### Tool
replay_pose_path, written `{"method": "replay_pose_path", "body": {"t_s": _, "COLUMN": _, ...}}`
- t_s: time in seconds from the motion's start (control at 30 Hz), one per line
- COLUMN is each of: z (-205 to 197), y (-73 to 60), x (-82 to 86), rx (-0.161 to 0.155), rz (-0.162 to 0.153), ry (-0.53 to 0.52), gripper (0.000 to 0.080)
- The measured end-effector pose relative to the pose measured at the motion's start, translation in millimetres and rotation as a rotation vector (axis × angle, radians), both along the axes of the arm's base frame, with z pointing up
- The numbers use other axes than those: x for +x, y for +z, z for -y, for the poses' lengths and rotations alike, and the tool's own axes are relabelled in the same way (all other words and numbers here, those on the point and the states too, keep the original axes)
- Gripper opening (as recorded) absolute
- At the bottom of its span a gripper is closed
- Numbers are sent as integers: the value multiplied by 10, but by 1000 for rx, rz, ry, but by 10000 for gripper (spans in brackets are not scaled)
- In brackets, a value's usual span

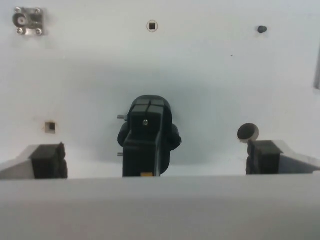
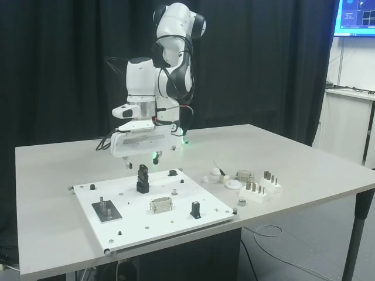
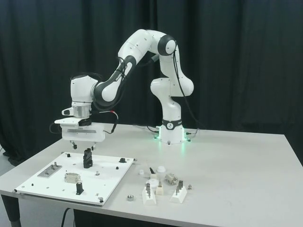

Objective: Pick USB.

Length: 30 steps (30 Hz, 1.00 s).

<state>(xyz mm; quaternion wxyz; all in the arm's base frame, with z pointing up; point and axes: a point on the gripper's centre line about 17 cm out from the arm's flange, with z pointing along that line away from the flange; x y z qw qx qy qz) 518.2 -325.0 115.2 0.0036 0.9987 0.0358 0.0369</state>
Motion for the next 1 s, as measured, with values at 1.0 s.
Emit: {"method": "replay_pose_path", "body": {"t_s": 1.0, "z": -293, "y": 285, "x": -34, "rx": 43, "rz": -40, "ry": -29, "gripper": 800}}
